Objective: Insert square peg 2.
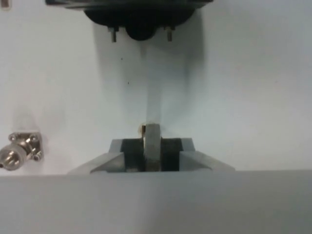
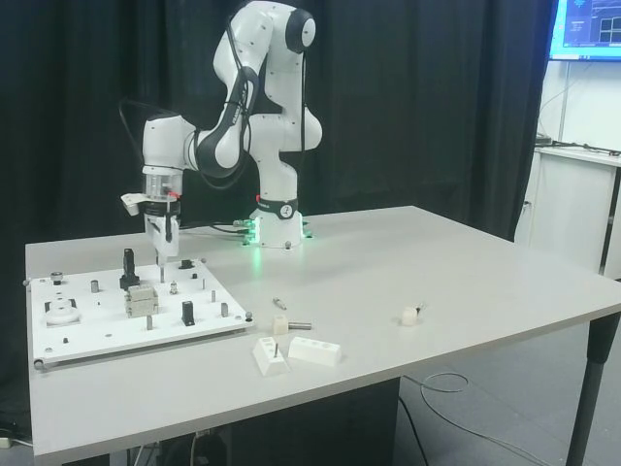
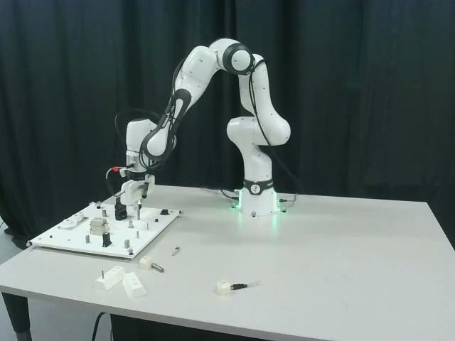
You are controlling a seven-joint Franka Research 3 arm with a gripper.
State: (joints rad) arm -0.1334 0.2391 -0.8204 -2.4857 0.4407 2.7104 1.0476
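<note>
End effector (image 1: pixel 152 163): fingers clamped together on a slim grey peg (image 1: pixel 152 146), which stands upright between them and points down at the white board (image 1: pixel 234 87)
Peg position: in the second room view the end effector (image 3: pixel 137 195) hangs just above the far half of the board (image 3: pixel 163 222), the peg tip close over the surface; whether it already touches cannot be told
Target hole: not visible in the wrist view, hidden under the peg and fingers; a small dark spot beside the peg tip may be its edge
Step in hand: judged to be the alignment and descent for inserting the square peg
How to do it well: keep the peg vertical, square its flats to the hole before pressing, lower slowly, and let the grip give a little if an edge catches
Near neighbours: a black post (image 2: pixel 128 266) stands at about 8 o'clock from the end effector (image 2: pixel 161 254) in the first room view, a grey metal block (image 2: pixel 141 301) nearer the viewer at 7 o'clock, small pins around it
Wrist-view extras: a metal threaded connector (image 1: pixel 19 151) bolted to the board well aside of the peg; a black fixture (image 1: pixel 140 22) with two screws farther along
In the way: the black post is the closest obstacle to a sideways correction
Counter (image 2: pixel 437 262): white blocks (image 2: pixel 296 351) and a small loose pin (image 2: pixel 279 303) lie off the board, well apart from the work
</note>
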